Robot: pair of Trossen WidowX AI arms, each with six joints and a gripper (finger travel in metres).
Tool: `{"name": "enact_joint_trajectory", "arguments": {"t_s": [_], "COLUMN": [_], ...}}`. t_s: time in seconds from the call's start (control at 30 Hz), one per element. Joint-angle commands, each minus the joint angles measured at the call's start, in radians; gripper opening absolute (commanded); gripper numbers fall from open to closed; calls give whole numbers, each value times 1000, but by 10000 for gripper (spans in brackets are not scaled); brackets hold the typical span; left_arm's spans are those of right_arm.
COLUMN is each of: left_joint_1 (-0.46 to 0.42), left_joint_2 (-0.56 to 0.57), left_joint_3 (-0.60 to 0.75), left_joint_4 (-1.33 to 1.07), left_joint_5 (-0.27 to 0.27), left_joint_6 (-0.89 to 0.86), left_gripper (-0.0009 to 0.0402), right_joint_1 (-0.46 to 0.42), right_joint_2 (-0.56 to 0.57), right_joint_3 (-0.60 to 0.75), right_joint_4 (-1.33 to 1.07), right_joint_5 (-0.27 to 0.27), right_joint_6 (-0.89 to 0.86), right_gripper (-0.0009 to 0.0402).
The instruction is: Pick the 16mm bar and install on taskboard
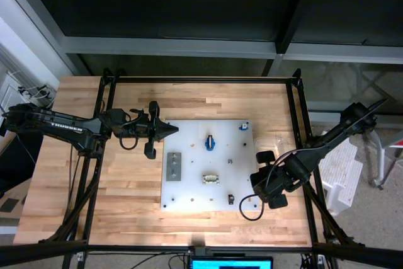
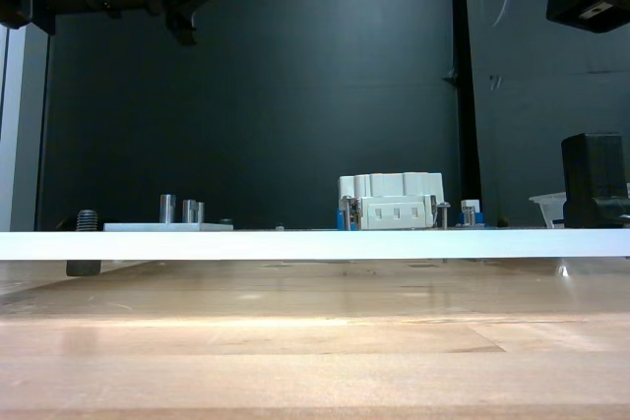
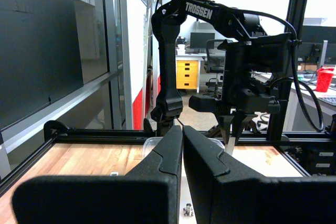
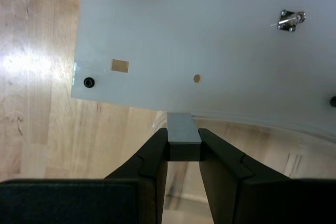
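Over the near right corner of the task board [image 1: 189,155]: right end effector [image 4: 184,135], grasping the 16mm bar [image 4: 184,141].
- Bar: grey, square in section, seen end-on. It is pinched between both fingers [image 4: 152,156].
- It is held in the air, clear of any seat. Seen along the end effector, it sits just off the board's edge, above the counter [image 4: 42,129].

Over the far left corner of the board: left end effector [image 1: 173,130].
- It is raised well above the board in the low view and points inward.
- Its fingers [image 3: 163,153] are clenched against each other with nothing between them.

On the board:
- grey plate with upright pegs [image 1: 173,165], left part
- blue fitting [image 1: 210,142], far centre
- white multi-pin connector [image 1: 210,179], centre
- small black connector [image 1: 231,198], toward the near right corner
- rectangular opening [image 4: 119,65] and small round hole [image 4: 197,78], both near the bar, neither touched by it
- black screw [image 4: 89,82], at the board's corner
- metal stud fitting [image 4: 290,19]

Counter: pale wood planks carrying the board, bounded by a black frame [image 1: 201,80].
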State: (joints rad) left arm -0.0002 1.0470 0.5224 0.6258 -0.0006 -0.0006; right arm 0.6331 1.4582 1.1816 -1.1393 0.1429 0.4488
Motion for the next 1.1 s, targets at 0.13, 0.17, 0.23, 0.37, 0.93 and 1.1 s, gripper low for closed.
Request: {"name": "enact_joint_trajectory", "arguments": {"t_s": [0.13,0.17,0.23,0.37,0.93,1.1], "left_joint_1": [0,0,0,0,0,0], "left_joint_2": [0,0,0,0,0,0], "left_joint_3": [0,0,0,0,0,0], "left_joint_4": [0,0,0,0,0,0], "left_joint_5": [0,0,0,0,0,0], "left_joint_6": [0,0,0,0,0,0], "left_gripper": [0,0,0,0,0,0], "right_joint_1": [7,8,10,25,67,70], "right_joint_2": [38,44,58,95,225,249], "right_joint_3": [7,7,10,39,148,161], "right_joint_4": [9,16,33,35,37,46], "right_joint_5": [-14,-13,-13,-12,-4,-5], "right_joint_6": [50,63,98,172,357,358], "right_gripper": [0,0,0,0,0,0]}}
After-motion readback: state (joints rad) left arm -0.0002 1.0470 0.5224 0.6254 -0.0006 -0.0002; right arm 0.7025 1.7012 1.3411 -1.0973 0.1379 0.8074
